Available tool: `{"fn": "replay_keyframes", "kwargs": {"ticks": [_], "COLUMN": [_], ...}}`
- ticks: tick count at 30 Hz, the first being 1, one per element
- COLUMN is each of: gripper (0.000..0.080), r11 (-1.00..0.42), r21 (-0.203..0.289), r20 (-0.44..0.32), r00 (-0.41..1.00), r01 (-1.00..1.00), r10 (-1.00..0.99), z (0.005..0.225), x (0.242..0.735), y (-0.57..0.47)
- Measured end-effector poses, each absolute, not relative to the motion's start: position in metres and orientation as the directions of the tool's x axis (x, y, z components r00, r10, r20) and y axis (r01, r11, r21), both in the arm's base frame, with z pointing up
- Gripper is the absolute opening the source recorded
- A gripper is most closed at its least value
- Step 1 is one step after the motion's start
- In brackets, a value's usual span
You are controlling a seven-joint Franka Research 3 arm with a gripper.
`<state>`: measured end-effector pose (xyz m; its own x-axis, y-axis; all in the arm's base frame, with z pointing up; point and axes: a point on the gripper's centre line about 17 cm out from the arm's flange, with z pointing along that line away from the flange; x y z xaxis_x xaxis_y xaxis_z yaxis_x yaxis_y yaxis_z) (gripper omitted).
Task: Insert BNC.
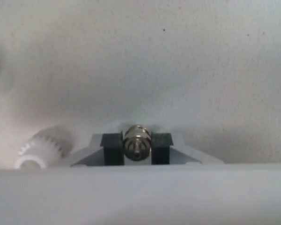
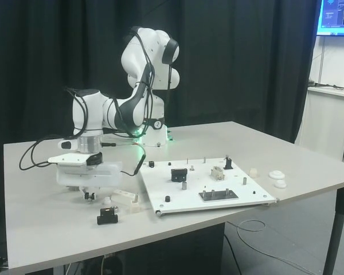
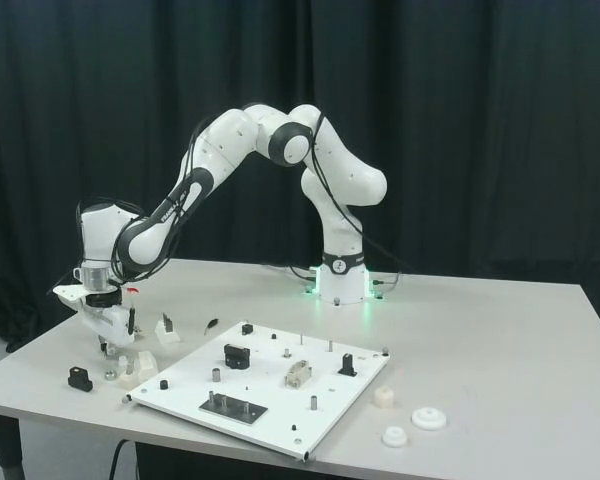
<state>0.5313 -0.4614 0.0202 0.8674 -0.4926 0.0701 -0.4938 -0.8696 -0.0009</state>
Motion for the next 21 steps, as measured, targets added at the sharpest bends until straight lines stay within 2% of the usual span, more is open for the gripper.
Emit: {"fn": "replay_keyframes", "kwargs": {"ticks": [21], "gripper": [0.012], "r11": [-0.878], "r21": [-0.009], "r20": [0.079], "r00": [0.875], "r01": [-0.478], "r10": [-0.477], "z": [0.035], "x": [0.534], "y": [-0.462]}}
